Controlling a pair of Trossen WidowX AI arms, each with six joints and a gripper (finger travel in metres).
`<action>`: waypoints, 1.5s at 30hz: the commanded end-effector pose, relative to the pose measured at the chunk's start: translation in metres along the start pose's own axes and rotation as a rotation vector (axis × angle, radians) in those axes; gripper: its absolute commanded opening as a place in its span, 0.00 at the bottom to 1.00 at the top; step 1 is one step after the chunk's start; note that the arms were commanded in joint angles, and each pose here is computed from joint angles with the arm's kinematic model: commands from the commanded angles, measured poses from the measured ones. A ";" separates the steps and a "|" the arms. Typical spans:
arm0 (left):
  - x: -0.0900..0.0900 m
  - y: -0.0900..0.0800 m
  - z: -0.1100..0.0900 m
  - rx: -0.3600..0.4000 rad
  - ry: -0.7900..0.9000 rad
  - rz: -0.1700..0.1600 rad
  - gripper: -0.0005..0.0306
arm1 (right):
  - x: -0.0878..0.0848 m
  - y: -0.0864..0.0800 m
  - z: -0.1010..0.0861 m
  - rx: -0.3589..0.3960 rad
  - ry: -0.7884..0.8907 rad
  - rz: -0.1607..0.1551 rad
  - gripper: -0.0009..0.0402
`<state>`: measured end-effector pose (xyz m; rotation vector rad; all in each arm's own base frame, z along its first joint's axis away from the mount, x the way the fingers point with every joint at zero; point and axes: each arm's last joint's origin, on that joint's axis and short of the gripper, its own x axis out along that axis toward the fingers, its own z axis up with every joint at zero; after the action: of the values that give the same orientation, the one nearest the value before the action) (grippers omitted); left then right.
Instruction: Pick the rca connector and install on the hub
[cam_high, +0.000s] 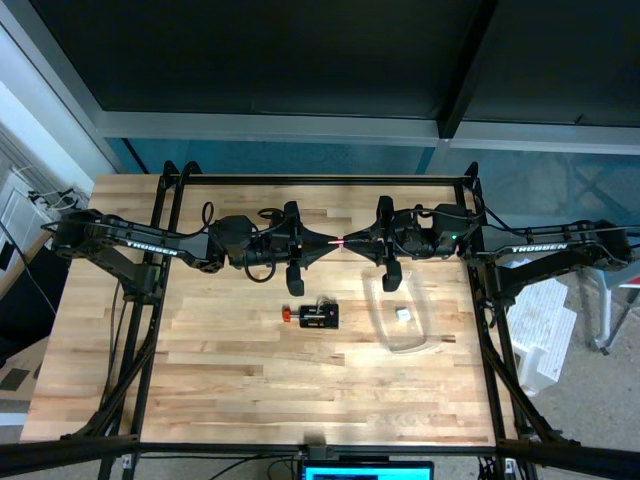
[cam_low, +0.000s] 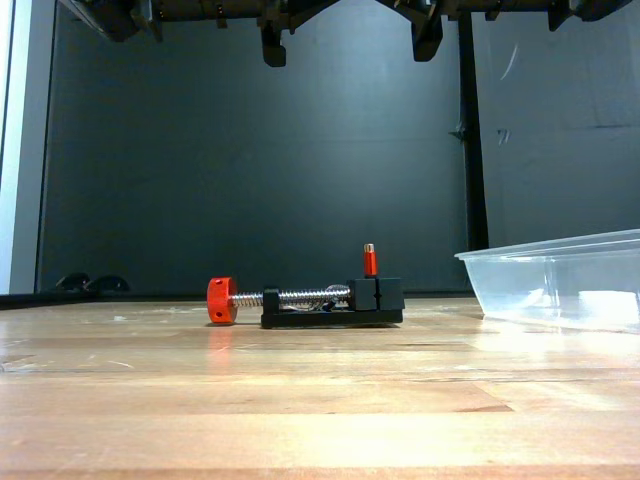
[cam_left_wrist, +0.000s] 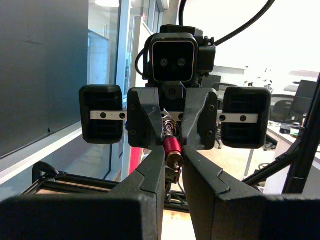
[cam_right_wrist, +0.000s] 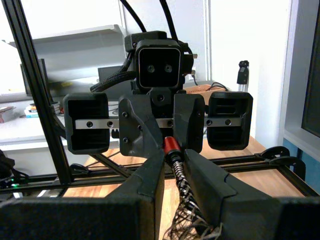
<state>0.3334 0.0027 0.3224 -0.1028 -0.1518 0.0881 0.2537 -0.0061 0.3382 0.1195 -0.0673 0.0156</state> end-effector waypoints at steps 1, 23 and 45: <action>0.000 0.000 0.000 0.000 0.002 0.003 0.08 | 0.000 0.000 0.001 0.001 -0.009 0.011 0.09; 0.000 0.000 -0.001 -0.001 0.007 0.001 0.26 | 0.000 0.001 0.000 -0.002 0.000 0.015 0.02; -0.049 0.003 0.009 0.009 0.145 0.008 0.34 | -0.003 0.003 -0.002 0.010 0.321 -0.015 0.02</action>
<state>0.2877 0.0021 0.3247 -0.1002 -0.0071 0.0917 0.2496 -0.0035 0.3351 0.1251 0.2212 0.0217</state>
